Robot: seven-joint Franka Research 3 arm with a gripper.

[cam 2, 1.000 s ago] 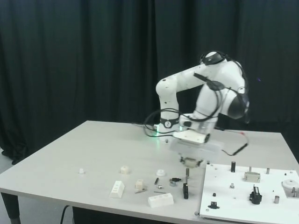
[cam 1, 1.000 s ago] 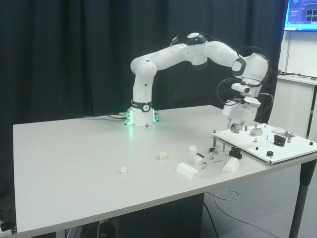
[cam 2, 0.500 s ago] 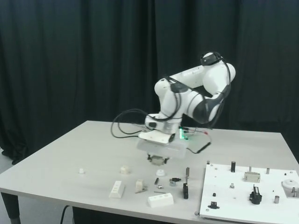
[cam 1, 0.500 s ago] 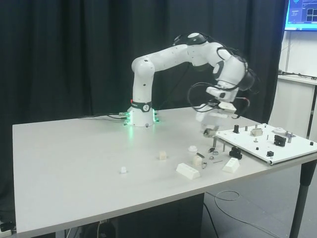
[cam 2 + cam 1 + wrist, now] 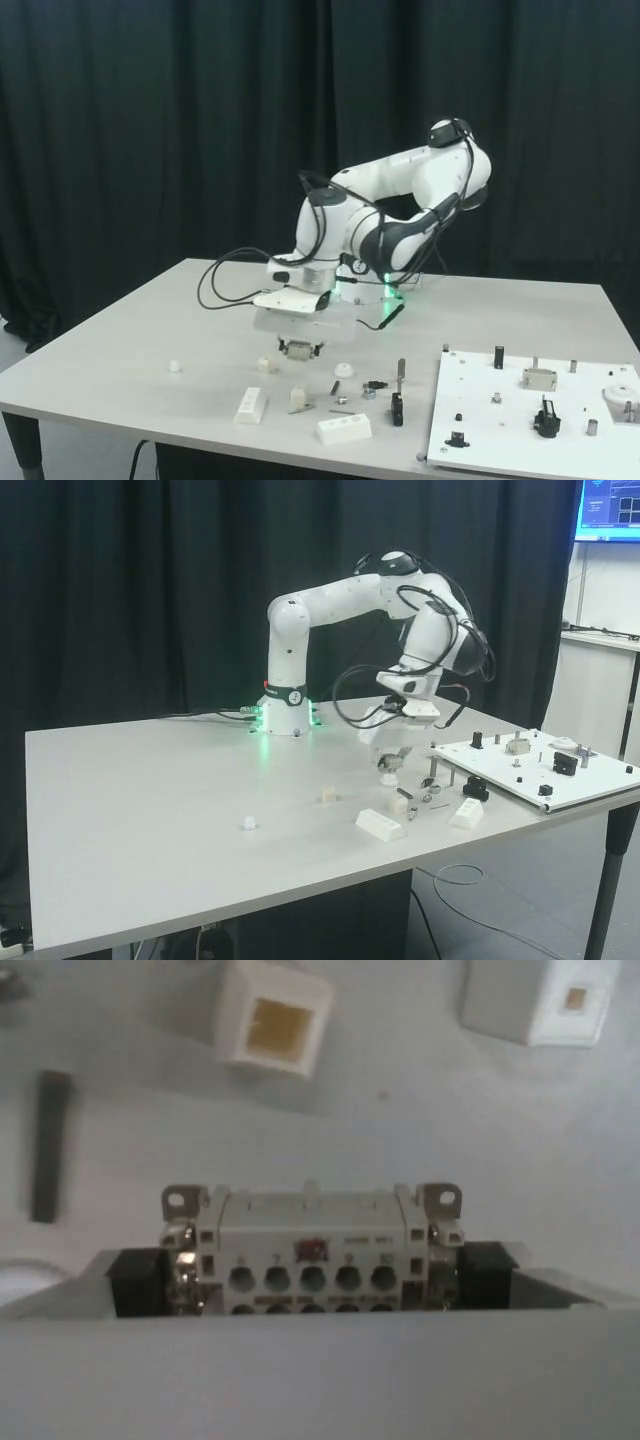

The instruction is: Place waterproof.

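Wrist view: gripper (image 5: 312, 1290) is closed on the connector (image 5: 312, 1250), black pads (image 5: 135, 1280) pressing its two ends; the pin-hole face points toward the camera. Below it lie grey table (image 5: 420, 1120), a white cube (image 5: 272, 1020) with a square recess, a white block (image 5: 545, 1000) and a black bar (image 5: 50, 1145).

Change over the last second: the arm has swung away from the white board (image 5: 560, 780), where the gripper hung a second ago, and carried the connector across to the loose parts on the table. First room view puts the gripper (image 5: 392, 752) just above the white disc (image 5: 388, 778); second room view shows the connector (image 5: 298, 348) held clear of the table, near the small cube (image 5: 266, 364).

Judgement: transport looks nearly done. Descent and release remain. Nearby parts leave little room, so a careless set-down could knock them.
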